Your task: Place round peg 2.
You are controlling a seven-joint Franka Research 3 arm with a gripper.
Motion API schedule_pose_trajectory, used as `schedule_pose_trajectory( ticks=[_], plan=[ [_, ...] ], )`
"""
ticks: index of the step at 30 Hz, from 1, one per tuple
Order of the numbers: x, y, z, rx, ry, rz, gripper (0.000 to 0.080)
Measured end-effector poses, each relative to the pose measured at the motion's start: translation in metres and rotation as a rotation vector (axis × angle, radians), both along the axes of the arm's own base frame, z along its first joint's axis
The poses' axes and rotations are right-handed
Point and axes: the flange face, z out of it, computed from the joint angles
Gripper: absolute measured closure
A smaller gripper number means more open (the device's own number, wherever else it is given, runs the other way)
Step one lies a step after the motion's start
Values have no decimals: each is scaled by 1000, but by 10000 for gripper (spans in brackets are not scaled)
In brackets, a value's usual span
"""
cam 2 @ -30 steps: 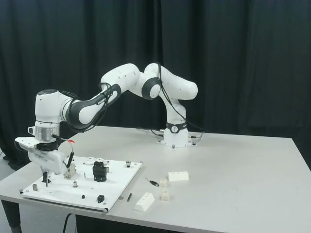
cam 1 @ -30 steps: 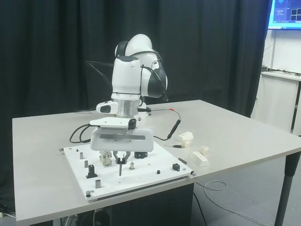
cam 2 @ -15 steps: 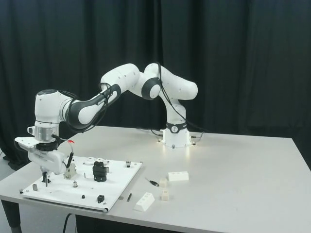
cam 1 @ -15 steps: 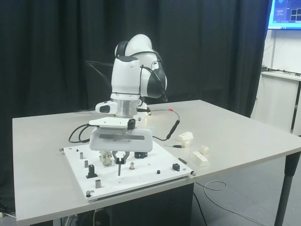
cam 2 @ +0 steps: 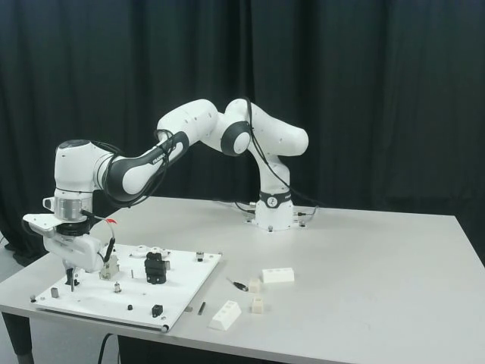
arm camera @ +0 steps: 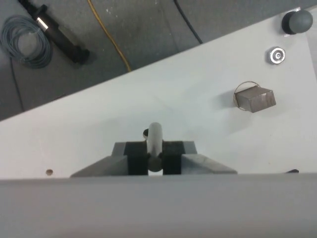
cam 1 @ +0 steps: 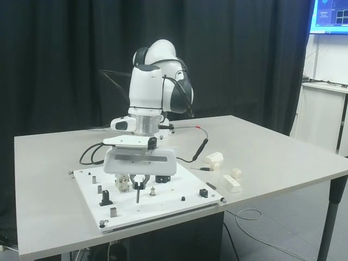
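Gripping round peg 2 (arm camera: pixel 155 141), the fingers (arm camera: pixel 136 157) are clamped on its upper part, one at each side, and you can see it hanging upright below them in the first room view. Its lower tip sits just over, perhaps touching, the white board (cam 1: pixel 163 209) (contact cannot be told). You will note a small dark hole (arm camera: pixel 145 133) just beside the peg. The board lies on the grey table (cam 1: pixel 283 157), near its front edge.

Board (cam 1: pixel 163 209) on table (cam 1: pixel 283 157); peg (cam 1: pixel 140 194) upright over board; blocks (cam 1: pixel 231 182) beside board.
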Motion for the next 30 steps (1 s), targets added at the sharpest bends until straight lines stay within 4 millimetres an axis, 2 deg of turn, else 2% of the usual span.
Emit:
schedule_pose_trajectory(
  ticks=[17, 30],
  plan=[
    [1, 6, -1, 9, 15, 4, 745],
    [1, 29, 3, 58, 92, -23, 745]
  ],
)
